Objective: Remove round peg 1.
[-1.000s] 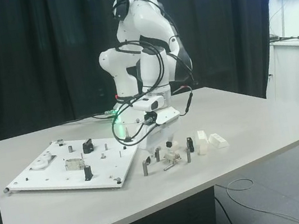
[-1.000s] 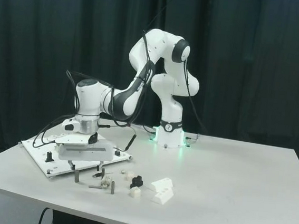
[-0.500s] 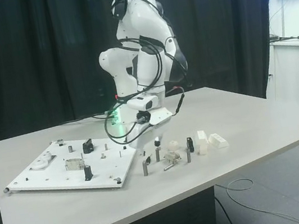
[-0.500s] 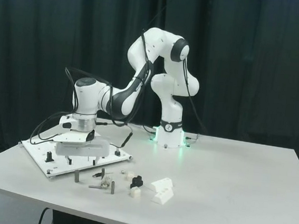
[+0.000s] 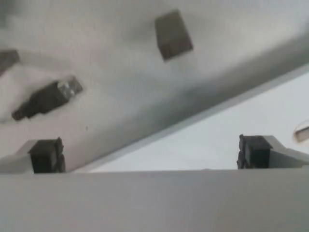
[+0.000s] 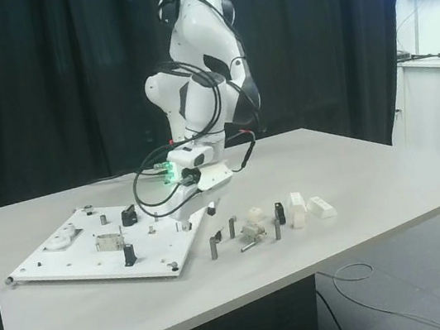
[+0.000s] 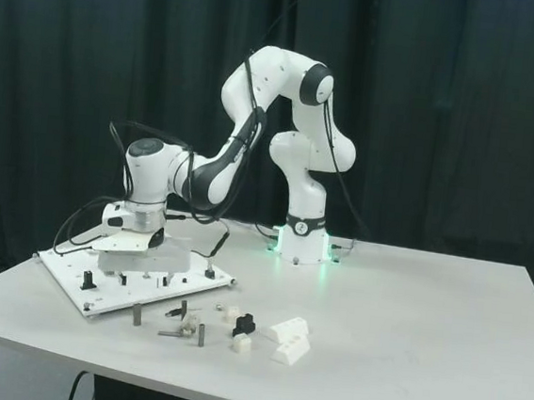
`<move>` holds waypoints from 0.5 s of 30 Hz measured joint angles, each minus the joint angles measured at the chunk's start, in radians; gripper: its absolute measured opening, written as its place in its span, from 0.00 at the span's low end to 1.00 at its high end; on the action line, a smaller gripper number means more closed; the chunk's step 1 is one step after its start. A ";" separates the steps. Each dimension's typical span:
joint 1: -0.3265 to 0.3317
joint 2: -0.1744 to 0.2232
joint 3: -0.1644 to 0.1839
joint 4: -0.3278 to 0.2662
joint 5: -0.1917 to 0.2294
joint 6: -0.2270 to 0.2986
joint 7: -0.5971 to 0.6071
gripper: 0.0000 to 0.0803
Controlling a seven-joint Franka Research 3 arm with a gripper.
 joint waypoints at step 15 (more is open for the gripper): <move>-0.033 -0.018 0.000 -0.102 -0.013 0.053 0.000 1.00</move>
